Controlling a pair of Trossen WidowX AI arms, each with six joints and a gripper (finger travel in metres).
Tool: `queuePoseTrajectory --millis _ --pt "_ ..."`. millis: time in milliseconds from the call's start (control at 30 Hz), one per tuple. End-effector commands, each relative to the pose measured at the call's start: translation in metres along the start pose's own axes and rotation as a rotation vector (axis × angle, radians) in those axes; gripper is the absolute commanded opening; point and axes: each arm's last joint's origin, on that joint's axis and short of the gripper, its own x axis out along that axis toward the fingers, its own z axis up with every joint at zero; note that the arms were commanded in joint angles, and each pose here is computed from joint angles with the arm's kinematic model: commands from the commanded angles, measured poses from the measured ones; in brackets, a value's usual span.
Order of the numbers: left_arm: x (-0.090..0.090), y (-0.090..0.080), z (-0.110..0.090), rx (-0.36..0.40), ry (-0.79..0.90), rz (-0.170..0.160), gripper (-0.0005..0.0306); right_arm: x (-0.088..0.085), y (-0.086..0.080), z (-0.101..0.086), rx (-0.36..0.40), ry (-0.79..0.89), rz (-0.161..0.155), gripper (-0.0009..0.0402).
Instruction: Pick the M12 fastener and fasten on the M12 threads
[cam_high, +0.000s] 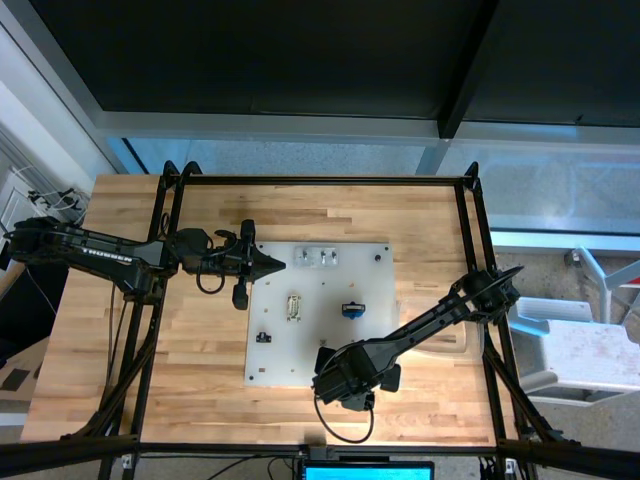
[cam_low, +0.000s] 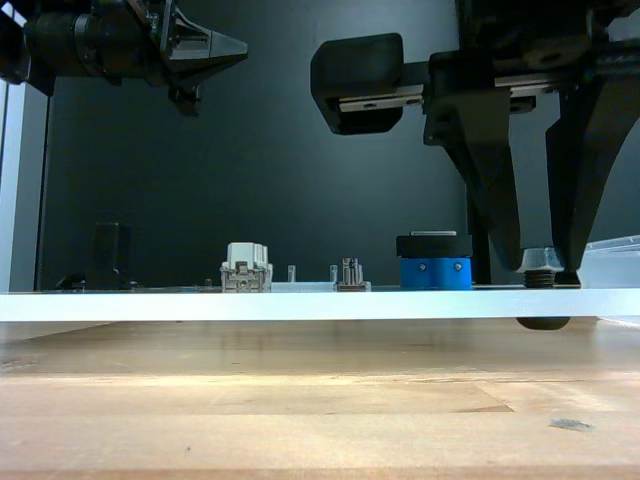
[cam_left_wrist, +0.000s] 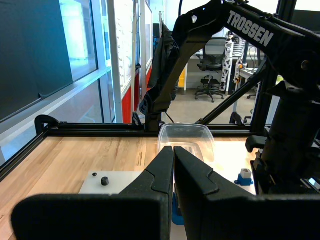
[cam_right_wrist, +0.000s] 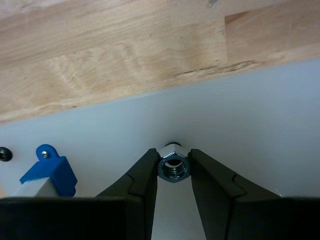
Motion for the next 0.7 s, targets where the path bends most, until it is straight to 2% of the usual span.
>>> queuePoseTrajectory --millis 33,267,700 --pt "0.0 0.0001 0.0001 0.0 0.0 0.0 0.0 0.0011 0.0002 -0.0012 0.002 0.004 0.005 0.0025" --pt "0.0 0.0001 0.0001 0.0 0.0 0.0 0.0 0.0082 0.0004 -0.0018 0.006 -0.002 -0.002 0.0025" --pt "0.0 0.0001 0.0001 0.0 0.0 0.0 0.0 0.0092 -0.0002 -0.001 0.01 -0.008 -0.007 0.0025"
